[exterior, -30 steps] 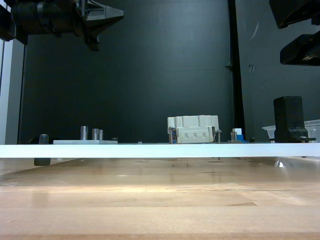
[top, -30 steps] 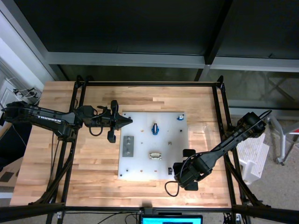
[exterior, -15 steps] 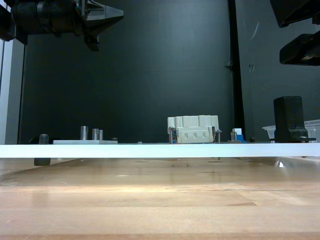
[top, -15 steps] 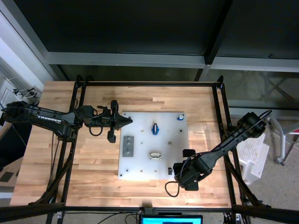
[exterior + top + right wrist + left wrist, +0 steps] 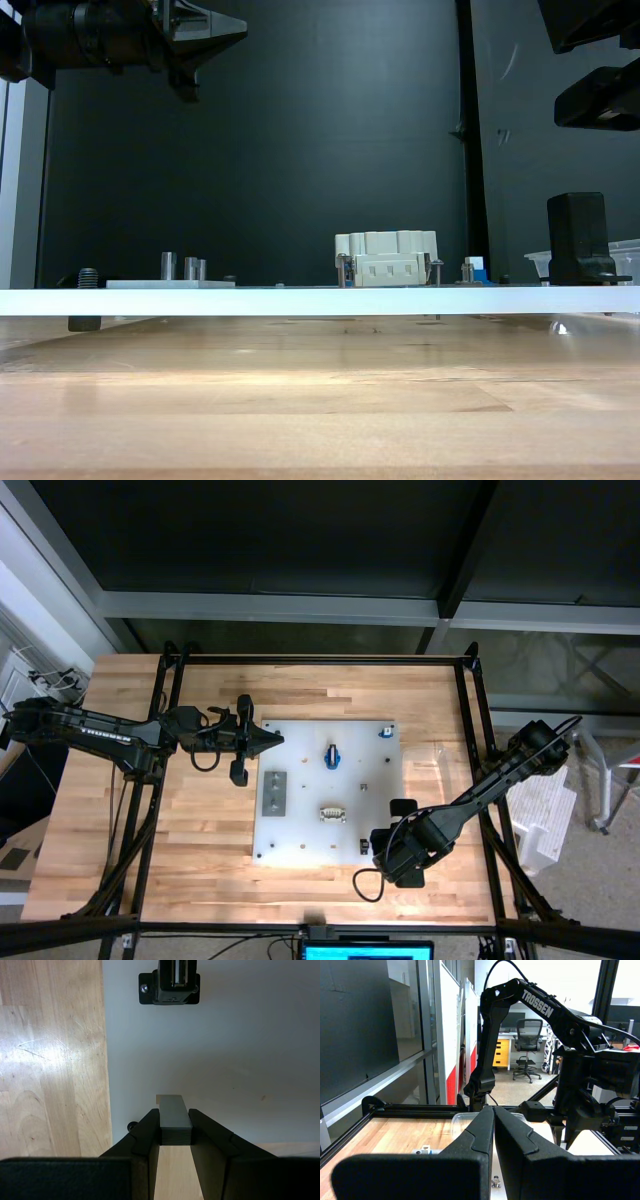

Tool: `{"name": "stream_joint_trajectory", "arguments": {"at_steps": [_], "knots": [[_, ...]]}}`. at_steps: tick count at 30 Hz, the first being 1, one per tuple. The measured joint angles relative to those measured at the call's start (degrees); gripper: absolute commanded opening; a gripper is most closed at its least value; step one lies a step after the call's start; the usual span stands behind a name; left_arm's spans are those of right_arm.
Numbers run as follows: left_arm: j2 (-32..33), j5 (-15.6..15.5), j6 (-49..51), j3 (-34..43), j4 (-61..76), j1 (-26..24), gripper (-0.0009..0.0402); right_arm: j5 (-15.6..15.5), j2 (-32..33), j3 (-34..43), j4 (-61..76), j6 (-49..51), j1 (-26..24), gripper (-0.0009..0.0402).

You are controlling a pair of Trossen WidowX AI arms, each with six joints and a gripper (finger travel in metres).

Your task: Pick the 16mm bar and install on taskboard

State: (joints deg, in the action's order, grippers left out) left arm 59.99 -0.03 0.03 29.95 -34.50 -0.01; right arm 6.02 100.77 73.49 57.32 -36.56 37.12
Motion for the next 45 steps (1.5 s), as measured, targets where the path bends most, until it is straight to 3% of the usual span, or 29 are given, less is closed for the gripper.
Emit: {"name": "stream_joint_trajectory", "arguments": {"at_steps": [45], "knots": [[-0.02, 0.00, 0.00, -0.02, 0.00, 0.00, 0.0000, -0.02, -0.24, -1.18, -1.40, 0.48, 0.39, 0.0002]]}}
